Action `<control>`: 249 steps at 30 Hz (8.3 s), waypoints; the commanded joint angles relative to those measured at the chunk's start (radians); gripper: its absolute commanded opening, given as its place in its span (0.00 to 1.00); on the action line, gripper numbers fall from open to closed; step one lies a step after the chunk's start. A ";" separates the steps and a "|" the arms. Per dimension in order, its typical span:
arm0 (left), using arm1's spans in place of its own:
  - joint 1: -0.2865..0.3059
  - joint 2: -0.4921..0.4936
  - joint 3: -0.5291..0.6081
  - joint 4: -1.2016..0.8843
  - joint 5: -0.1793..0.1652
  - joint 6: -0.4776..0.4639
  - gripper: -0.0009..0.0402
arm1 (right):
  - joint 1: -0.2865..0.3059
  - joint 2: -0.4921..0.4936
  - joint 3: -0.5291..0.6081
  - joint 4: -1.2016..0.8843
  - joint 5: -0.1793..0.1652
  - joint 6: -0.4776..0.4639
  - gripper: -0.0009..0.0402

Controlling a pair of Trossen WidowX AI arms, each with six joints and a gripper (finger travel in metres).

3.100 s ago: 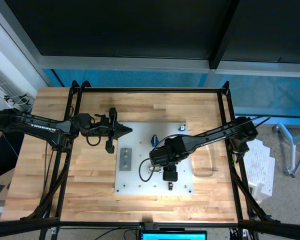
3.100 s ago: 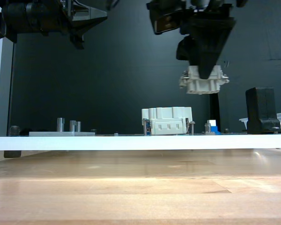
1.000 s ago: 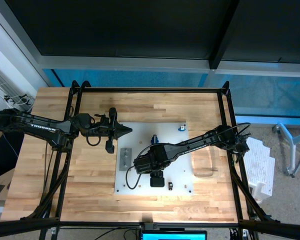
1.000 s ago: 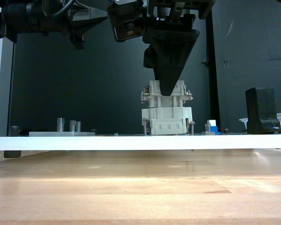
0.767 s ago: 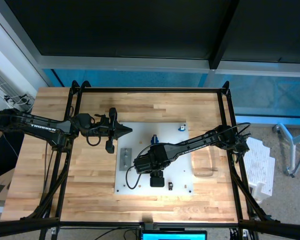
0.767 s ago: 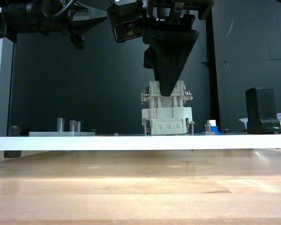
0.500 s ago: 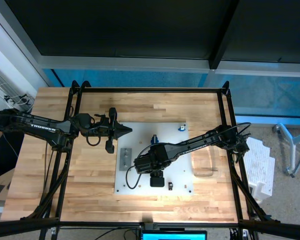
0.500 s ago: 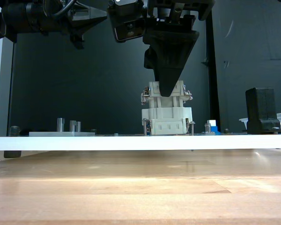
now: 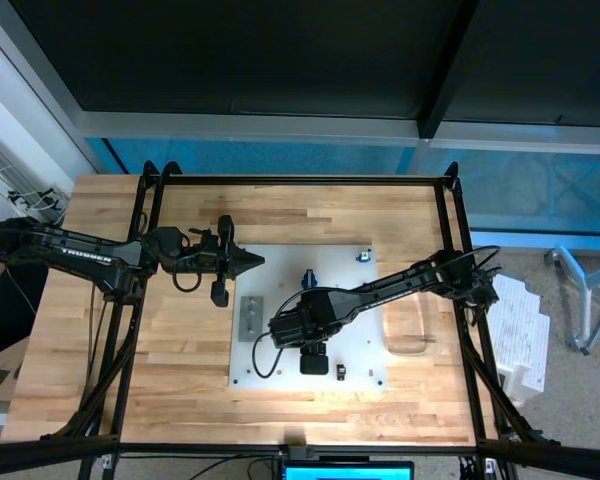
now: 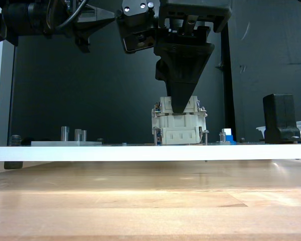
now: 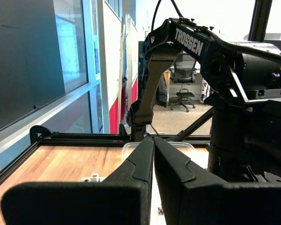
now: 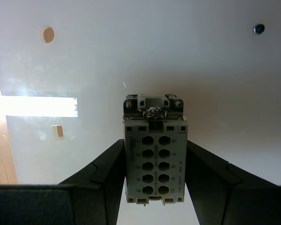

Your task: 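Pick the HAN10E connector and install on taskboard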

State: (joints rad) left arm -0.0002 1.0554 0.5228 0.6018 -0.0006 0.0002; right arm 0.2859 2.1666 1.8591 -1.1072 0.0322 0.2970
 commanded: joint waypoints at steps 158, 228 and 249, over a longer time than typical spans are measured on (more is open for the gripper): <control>0.000 0.000 0.000 0.000 0.000 0.000 0.02 | -0.297 -1.113 -1.110 1.363 -0.008 -0.229 0.02; 0.000 0.000 0.000 0.000 0.000 0.000 0.02 | -0.294 -1.157 -1.278 1.569 -0.025 -0.225 0.02; 0.000 0.000 0.000 0.000 0.000 0.000 0.02 | -0.292 -1.157 -1.288 1.596 -0.025 -0.235 0.02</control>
State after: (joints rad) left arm -0.0002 1.0554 0.5224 0.6022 -0.0002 0.0002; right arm -0.0059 1.0096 0.5682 0.4881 0.0074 0.0616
